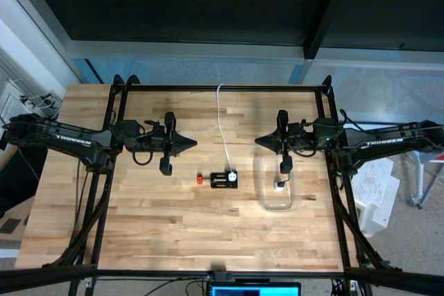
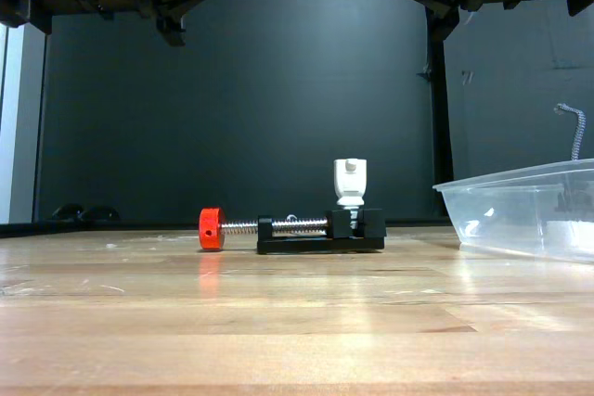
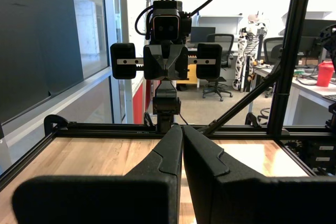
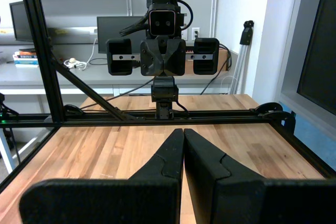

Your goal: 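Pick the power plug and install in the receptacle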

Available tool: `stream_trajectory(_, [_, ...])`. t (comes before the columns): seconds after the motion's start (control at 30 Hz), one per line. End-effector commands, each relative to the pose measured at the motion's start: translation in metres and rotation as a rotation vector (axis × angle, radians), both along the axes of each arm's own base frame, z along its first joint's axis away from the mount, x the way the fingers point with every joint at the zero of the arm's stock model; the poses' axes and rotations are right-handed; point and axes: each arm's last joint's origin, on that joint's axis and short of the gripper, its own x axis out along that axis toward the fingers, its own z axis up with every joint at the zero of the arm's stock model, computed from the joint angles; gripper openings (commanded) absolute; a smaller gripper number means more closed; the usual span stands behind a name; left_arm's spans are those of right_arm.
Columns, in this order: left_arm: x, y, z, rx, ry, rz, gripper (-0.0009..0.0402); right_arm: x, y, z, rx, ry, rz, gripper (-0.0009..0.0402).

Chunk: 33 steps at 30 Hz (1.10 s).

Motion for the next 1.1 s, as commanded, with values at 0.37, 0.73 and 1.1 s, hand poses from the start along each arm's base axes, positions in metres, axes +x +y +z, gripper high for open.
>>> stream_trajectory(0.37, [0.0,0.0,0.0,0.0,0.0,0.0,0.0,-0.003,0.004,0.001,0.049,0.261,0.02,0.0])
stream_trajectory(0.73, [0.0,0.0,0.0,0.0,0.0,0.0,0.0,-0.025,0.025,0.014,0.072,0.637,0.037,0.0])
stream_trajectory(1.1, [0.0,0.0,0.0,0.0,0.0,0.0,0.0,-0.056,0.045,0.009,0.106,0.956,0.075,0.0])
